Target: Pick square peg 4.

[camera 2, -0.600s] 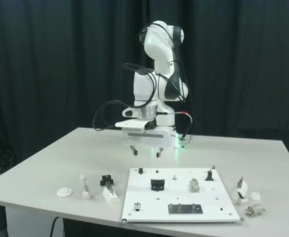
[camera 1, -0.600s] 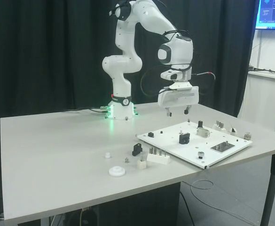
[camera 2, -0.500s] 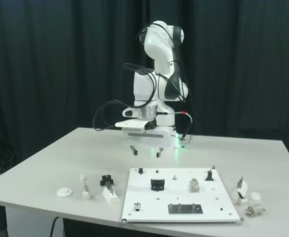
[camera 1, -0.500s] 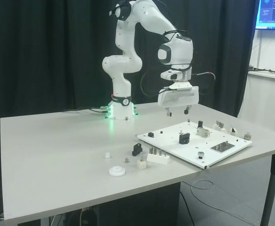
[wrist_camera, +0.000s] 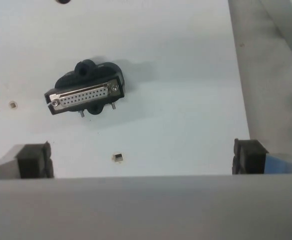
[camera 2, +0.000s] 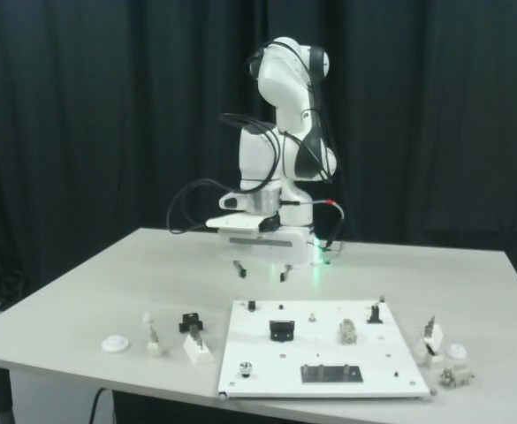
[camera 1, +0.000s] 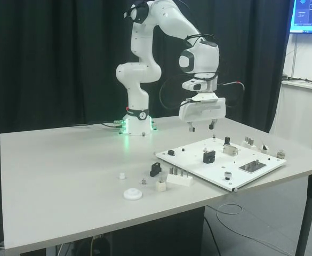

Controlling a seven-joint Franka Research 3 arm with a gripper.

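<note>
My gripper [camera 1: 201, 127] [camera 2: 261, 273] hangs open above the far edge of the white board [camera 1: 220, 169] [camera 2: 383, 364], with nothing between its fingers. In the wrist view the gripper [wrist_camera: 141, 158] looks down on the board [wrist_camera: 175, 60], where a black multi-pin connector [wrist_camera: 86, 92] and a small square hole [wrist_camera: 117, 157] lie below it. A white block with small grey pegs [camera 1: 180, 178] [camera 2: 198, 349] stands on the table beside the board's near left edge, well away from the gripper. I cannot tell which one is square peg 4.
On the board sit a black connector [camera 1: 208, 157] [camera 2: 282, 330] and a grey metal plate [camera 1: 252, 166] [camera 2: 331, 374]. A white disc [camera 1: 133, 194] [camera 2: 115, 344] and a black part [camera 1: 155, 169] [camera 2: 190, 323] lie near the peg block. Small parts [camera 1: 249, 142] [camera 2: 432, 340] stand beyond the board.
</note>
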